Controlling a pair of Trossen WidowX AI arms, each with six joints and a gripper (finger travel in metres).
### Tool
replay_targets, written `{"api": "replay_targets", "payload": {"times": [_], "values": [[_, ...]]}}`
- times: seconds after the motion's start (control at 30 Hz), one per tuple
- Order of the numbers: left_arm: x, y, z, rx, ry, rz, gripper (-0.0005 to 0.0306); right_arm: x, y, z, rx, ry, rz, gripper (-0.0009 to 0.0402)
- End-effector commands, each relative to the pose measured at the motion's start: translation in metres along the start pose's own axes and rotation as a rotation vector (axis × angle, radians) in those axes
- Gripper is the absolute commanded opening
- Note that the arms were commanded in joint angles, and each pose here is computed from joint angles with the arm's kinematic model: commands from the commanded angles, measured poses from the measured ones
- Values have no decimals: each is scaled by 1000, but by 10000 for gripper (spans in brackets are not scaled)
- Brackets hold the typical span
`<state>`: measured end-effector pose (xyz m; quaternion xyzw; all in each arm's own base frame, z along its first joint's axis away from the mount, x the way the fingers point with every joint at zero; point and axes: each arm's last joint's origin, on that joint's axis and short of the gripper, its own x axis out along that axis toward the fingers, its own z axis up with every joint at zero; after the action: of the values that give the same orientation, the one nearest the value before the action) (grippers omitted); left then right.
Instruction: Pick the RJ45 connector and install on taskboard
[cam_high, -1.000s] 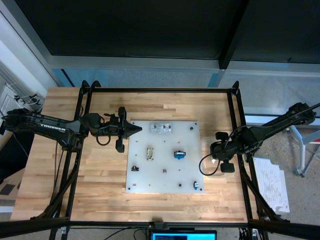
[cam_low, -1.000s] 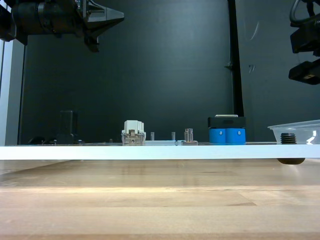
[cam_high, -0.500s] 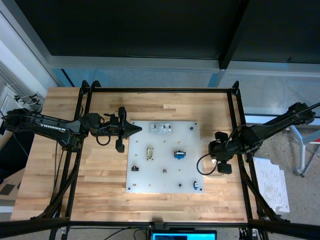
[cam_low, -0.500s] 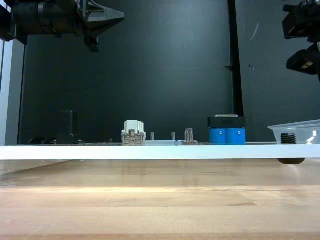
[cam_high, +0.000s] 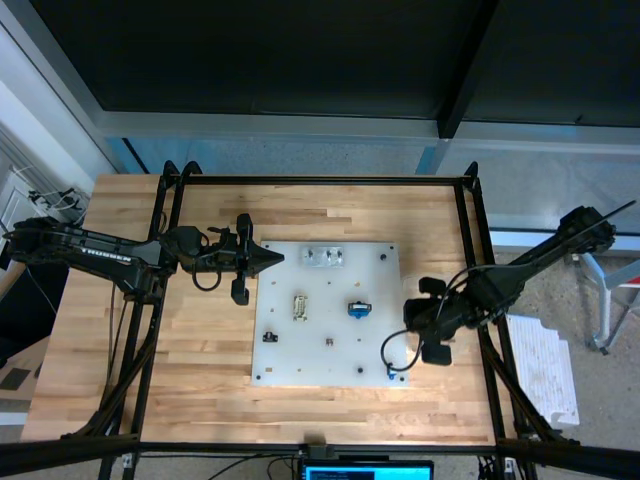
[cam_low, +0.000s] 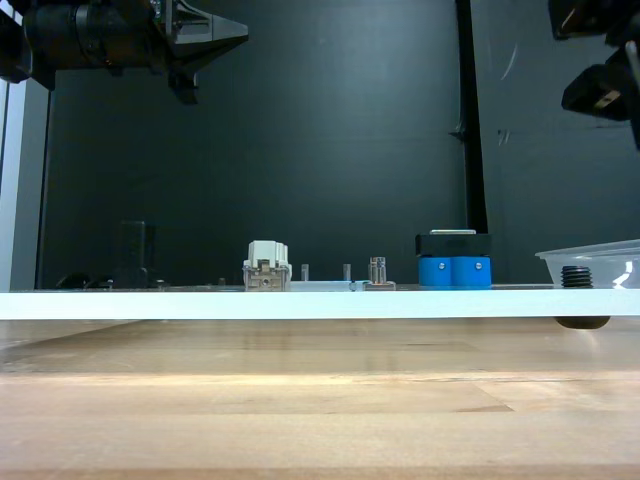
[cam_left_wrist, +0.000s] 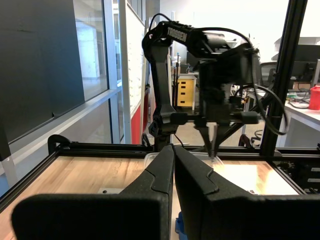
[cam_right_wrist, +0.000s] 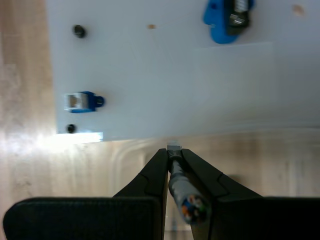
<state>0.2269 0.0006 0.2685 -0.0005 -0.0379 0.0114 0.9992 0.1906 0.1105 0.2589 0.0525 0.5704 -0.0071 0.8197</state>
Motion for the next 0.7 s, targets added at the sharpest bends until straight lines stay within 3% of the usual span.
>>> {"api": "replay_targets", "payload": {"times": [0.03,0.7], "values": [[0,0,0,0,0,0,0,3,13,4,-12,13,0,2],[0,0,0,0,-1,0,0,17,65,25,-31,28,-3,2]]}}
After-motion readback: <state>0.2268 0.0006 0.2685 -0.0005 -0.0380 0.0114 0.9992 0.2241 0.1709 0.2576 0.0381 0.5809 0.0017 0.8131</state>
